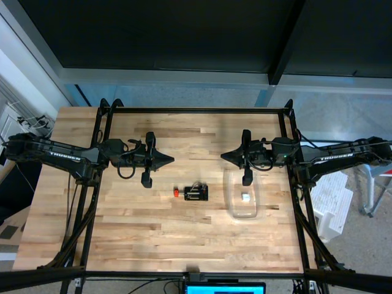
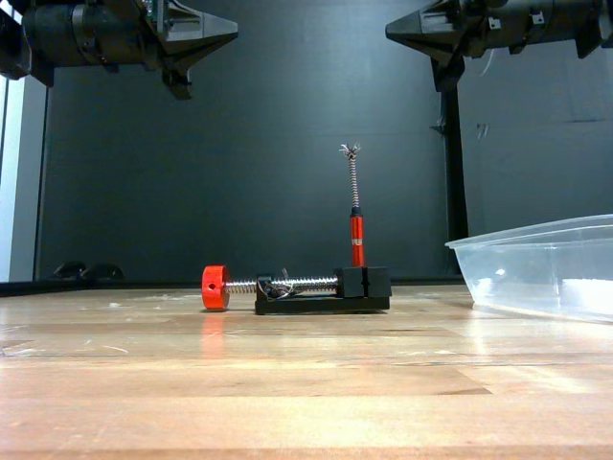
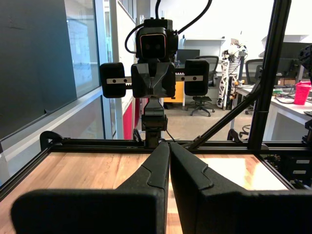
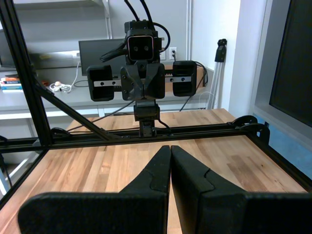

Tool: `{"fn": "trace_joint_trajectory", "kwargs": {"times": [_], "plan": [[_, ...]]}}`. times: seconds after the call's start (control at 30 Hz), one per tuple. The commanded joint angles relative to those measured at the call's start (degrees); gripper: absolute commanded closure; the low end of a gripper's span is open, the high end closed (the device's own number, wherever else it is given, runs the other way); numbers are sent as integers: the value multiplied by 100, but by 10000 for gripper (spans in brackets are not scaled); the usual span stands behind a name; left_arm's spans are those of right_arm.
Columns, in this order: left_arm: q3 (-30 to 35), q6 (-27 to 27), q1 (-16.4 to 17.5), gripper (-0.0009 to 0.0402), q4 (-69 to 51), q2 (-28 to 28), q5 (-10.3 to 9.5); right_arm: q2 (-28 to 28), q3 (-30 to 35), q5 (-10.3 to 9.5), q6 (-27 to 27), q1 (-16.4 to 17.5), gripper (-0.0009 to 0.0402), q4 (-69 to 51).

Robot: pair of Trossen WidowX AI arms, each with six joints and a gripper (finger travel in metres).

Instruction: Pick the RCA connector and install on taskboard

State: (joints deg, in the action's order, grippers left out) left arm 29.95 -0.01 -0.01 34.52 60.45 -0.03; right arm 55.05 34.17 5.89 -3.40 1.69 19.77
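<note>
The connector [image 2: 356,240] is standing free on the vise [image 2: 326,287], well below both arms, so the install is looking finished. The left end effector [image 3: 169,151] and right end effector [image 4: 170,151] are hovering high, fingers together on nothing. No further move seems needed.

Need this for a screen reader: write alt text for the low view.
A red connector stands upright on the black vise, its braided cable rising free, nothing holding it. The left claw and right claw hang high above; a clear tray sits right.
</note>
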Motion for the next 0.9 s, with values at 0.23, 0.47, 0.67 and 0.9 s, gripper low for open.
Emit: {"fn": "trace_joint_trajectory", "kwargs": {"times": [0.23, 0.47, 0.67, 0.9], "plan": [[0, 0, 0, 393, 2, 2, 0, -151, -125, -17, -85, 4, 393, 92], [0, 0, 2, 393, 0, 2, 0, -160, -264, -52, -122, 4, 393, 225], [0, 0, 0, 393, 2, 2, 0, -160, -221, -98, -116, 4, 393, 221], [0, 0, 0, 393, 2, 2, 0, -160, -221, -98, -105, 4, 393, 214]]}}
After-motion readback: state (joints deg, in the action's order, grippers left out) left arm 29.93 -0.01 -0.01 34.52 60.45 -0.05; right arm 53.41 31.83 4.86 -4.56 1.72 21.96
